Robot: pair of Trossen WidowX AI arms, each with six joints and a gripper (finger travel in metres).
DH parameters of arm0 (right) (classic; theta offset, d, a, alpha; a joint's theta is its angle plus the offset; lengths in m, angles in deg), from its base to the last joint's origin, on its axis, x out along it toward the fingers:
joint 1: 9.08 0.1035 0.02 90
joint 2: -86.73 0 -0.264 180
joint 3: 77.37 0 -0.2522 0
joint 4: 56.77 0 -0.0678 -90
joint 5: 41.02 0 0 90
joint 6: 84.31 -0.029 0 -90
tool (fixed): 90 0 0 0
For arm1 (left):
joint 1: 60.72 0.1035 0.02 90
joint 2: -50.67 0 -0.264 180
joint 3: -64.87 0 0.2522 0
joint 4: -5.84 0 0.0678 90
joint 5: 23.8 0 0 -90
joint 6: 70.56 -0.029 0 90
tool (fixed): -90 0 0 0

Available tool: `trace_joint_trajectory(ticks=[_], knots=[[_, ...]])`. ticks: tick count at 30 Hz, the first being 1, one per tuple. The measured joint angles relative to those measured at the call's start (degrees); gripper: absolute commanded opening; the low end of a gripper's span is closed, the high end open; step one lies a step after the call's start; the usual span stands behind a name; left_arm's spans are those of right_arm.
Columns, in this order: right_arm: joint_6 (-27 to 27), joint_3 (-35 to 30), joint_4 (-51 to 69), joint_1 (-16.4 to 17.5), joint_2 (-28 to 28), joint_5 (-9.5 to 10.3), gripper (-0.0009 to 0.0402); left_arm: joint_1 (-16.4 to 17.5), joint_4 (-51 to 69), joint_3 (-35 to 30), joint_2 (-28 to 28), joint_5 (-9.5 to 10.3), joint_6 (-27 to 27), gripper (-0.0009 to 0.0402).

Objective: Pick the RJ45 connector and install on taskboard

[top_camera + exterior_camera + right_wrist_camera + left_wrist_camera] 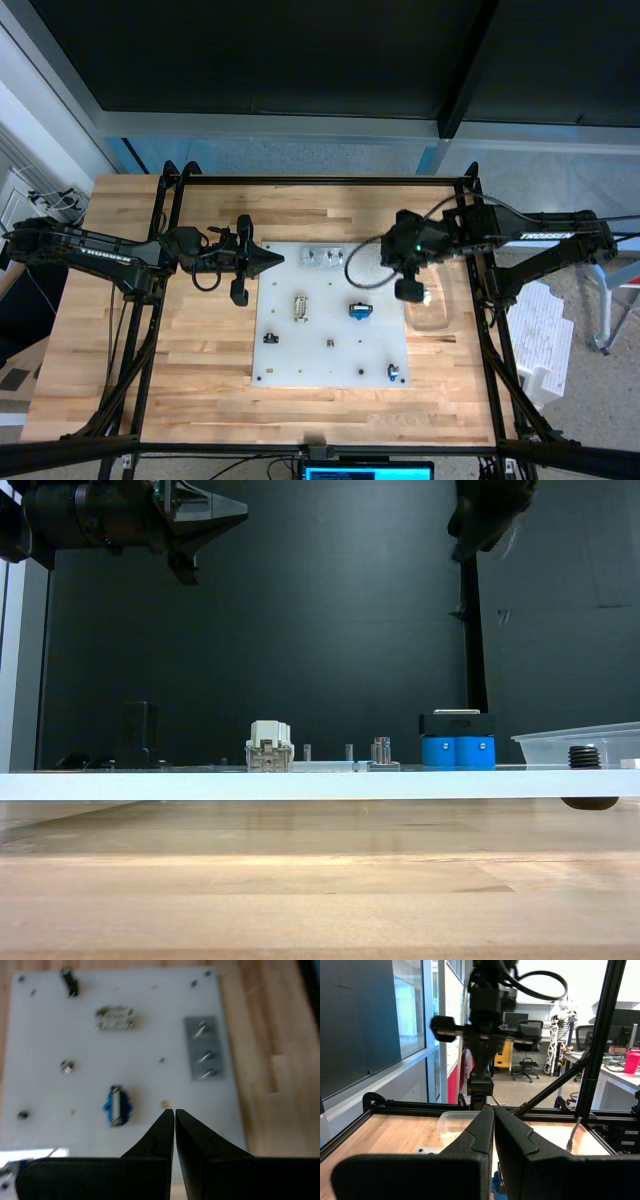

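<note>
Seemingly between steps, the right gripper [174, 1111] is hovering high over the white board's [300, 355] right edge, jaws pinched together on nothing, while the left gripper [493, 1110] is idling, likewise closed, over its left edge; I cannot tell where the connector is lying, so the next move is calling for a check of the blue jack [395, 373].

Wooden table [120, 300] in a black frame [320, 181], set in a bright open office.
A dark panel [330, 630] backs the table's far side, and grey floor [300, 155] lies beyond its edge. A glass wall [407, 1010] runs along one side, with daylight on it. Past the frame stand black office chairs [526, 1062], desks with dark monitors [514, 1019], and a red cup [631, 1061] on a white desk. A lit screen [367, 470] sits at the table's near edge.
</note>
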Motion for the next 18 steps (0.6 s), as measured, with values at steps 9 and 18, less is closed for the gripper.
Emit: trace_joint_trajectory(ticks=[9, 18], knots=[[3.26, 1.73, -10.51, -2.1, 0.9, 0.76, 0.0, 0.0, -0.02, 0.02, 0.0, -0.02, 0.02, 0.0], [2.82, 10.56, -28.5, -3.48, 5.14, 6.4, 0.0, 0.0, 0.0, 0.02, 0.0, 0.0, 0.02, 0.0]])
